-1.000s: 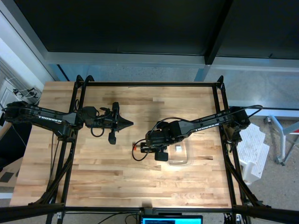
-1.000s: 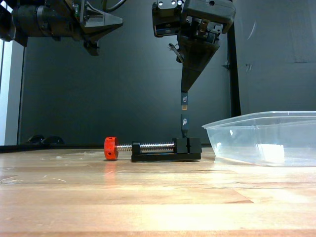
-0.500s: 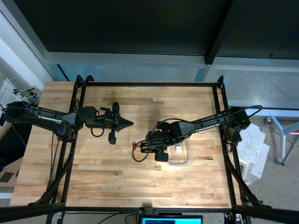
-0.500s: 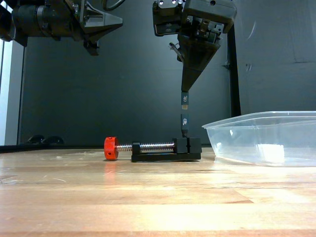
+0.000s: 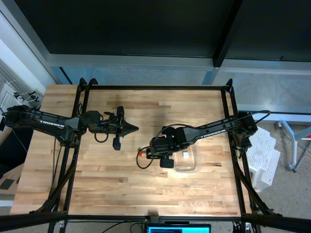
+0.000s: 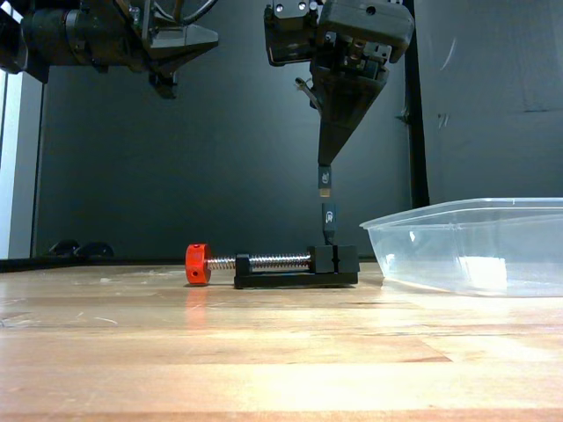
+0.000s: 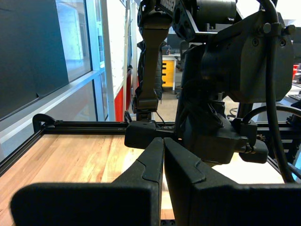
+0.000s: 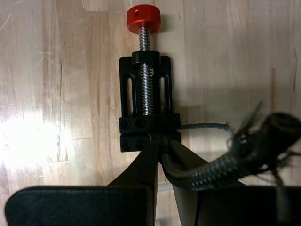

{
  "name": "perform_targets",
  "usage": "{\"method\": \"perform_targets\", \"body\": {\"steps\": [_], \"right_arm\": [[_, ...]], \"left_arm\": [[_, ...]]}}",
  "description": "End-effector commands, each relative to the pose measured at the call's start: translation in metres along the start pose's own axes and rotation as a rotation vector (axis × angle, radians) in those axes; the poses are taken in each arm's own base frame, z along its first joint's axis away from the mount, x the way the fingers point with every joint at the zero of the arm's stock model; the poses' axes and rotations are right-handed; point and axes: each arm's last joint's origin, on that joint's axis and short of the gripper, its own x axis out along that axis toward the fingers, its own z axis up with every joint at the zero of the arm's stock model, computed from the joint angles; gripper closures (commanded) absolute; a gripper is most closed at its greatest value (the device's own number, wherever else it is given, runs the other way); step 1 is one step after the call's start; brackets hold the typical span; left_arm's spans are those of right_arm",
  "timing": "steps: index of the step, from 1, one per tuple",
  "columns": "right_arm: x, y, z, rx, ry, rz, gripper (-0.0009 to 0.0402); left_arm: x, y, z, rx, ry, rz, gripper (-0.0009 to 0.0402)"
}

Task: Pick the USB-C connector and install on taskboard

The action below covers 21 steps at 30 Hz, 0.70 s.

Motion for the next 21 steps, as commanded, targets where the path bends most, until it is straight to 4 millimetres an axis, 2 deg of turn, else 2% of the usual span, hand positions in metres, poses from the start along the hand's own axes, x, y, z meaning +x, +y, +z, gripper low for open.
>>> {"method": "perform_targets", "body": {"steps": [1, 21], "right_arm": [[0.0008, 0.0004, -0.0015, -0.001, 0.006, 0.005, 0.0393], [0.0041, 0.0018, -0.0055, -0.01, -0.014, 0.016, 0.0394]], "left_arm": [[0.0001, 0.0, 0.0001, 0.0, 0.0, 0.0, 0.0393], [0.0001, 0.0, 0.0, 0.0, 0.0, 0.0, 0.0393]]}}
